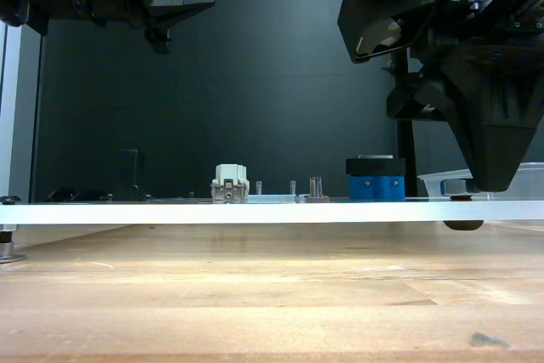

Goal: Unfasten the M12 fastener and place in the container

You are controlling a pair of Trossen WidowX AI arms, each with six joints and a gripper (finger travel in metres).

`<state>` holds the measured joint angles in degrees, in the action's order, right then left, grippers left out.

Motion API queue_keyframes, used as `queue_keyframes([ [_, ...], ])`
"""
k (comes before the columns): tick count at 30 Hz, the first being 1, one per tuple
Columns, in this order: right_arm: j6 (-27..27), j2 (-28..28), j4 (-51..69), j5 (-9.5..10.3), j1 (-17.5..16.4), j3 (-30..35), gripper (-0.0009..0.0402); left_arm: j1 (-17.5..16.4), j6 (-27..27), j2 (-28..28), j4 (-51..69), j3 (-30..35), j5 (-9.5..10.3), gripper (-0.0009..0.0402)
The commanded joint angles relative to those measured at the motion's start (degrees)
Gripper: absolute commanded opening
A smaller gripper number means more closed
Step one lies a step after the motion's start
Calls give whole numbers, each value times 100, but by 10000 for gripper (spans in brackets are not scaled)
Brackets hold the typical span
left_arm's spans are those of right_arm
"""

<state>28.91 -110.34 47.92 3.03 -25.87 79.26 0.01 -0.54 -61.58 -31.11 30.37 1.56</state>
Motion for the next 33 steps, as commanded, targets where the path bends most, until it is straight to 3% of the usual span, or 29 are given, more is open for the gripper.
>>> queue_keyframes([
  [1,24,-2,2,-48,7,-2,0,0,0,-2,-4,0,0,0],
  [8,22,-2,35,-59,7,-2,0,0,-2,-2,-2,0,0,0],
  [9,31,-2,98,-190,7,-2,0,-2,0,-2,-2,0,-2,0],
  [12,511,22,579,-1161,4,66,0,-2,0,-2,-2,0,0,0],
  [13,535,35,713,-1290,2,96,0,0,0,-2,-4,0,0,0],
  [16,535,46,804,-1290,-4,157,0,-2,0,-2,-2,0,0,0],
  [21,527,136,802,-1029,-15,179,0,0,0,-2,-7,0,0,0],
  [26,494,203,780,-203,-26,352,0,0,0,-2,-4,0,0,0],
  [29,341,225,737,131,-31,472,0,-2,0,2,-15,0,0,0],
  [33,151,208,581,278,-37,448,0,0,0,-2,2,0,0,0],
])
